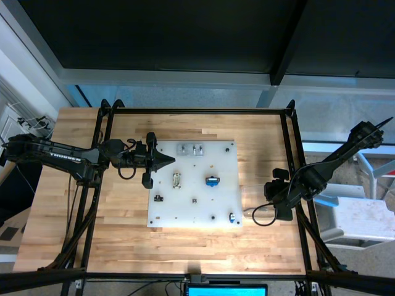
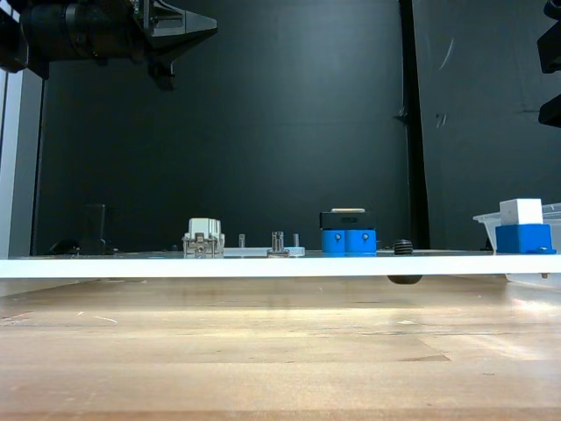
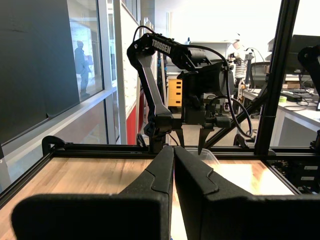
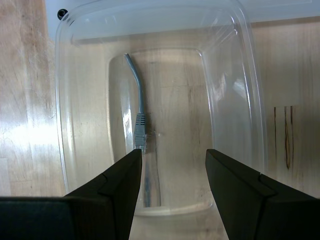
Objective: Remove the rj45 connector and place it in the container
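Plug (image 4: 140, 132), likely light, best pinched across its stiff body, lies in tray (image 4: 240, 100) beneath spread fingers (image 4: 115, 185) of right gripper (image 4: 173, 155); left gripper (image 3: 173, 150), fingers together, hovers over board (image 1: 185, 209).

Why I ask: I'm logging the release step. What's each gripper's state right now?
Left gripper: shut, empty, raised over the white board.
Right gripper: open, empty, over the container; the rj45 connector lies inside.
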